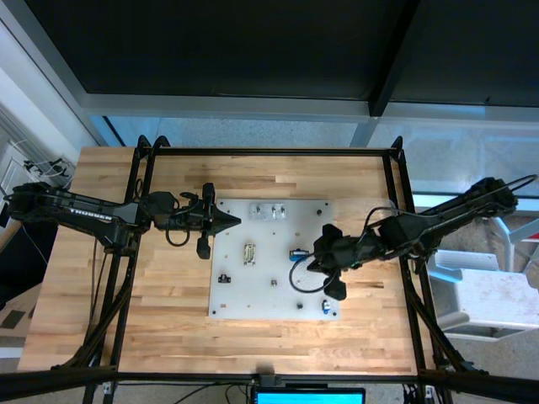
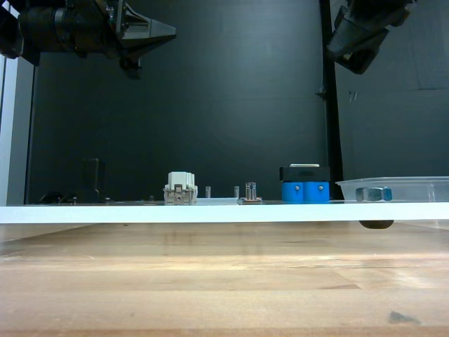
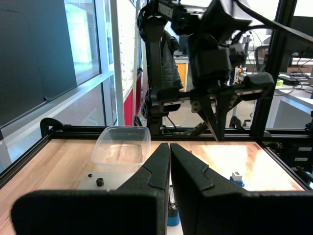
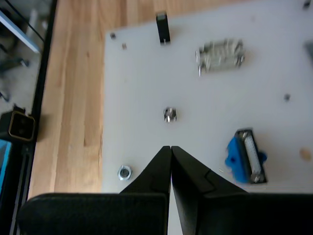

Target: Unfasten the M12 fastener and place in the container

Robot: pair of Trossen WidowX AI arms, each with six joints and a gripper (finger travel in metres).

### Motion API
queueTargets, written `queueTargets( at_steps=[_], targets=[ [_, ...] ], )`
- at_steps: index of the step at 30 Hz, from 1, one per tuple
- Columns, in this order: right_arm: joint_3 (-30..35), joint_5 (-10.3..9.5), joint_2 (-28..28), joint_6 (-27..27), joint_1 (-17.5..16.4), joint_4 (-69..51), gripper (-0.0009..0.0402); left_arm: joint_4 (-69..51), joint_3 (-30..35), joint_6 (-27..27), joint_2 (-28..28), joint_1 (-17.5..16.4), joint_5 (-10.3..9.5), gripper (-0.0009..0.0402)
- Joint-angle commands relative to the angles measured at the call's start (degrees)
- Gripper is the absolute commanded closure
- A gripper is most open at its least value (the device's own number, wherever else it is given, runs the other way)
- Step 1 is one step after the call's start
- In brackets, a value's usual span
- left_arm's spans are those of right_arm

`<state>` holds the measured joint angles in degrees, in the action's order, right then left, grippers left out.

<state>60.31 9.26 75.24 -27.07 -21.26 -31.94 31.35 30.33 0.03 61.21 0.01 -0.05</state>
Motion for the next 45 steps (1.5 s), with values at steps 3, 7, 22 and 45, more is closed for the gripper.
queueTargets(
  at_steps=[3, 7, 22, 45],
  targets=[
    [7.0, -1.62, 6.0, -2.1, -2.0, -8.3, 0.0393, 0.0, 0.0, 0.0, 0.0, 0.0, 0.0, 0.0393],
    [13.7, -3.04, 11.5, -2.6, -2.8, -16.7, 0.0393, 0.0, 0.0, 0.0, 0.0, 0.0, 0.0, 0.0393],
    [35.2, -5.92, 29.7, -11.8, -4.5, -36.9, 0.0393, 0.0, 0.0, 0.0, 0.0, 0.0, 0.0, 0.0393],
    [40.7, -9.73, 43.1, -25.3, -5.3, -36.9, 0.0249, 0.0, 0.0, 0.0, 0.0, 0.0, 0.0, 0.0393]
  ],
)
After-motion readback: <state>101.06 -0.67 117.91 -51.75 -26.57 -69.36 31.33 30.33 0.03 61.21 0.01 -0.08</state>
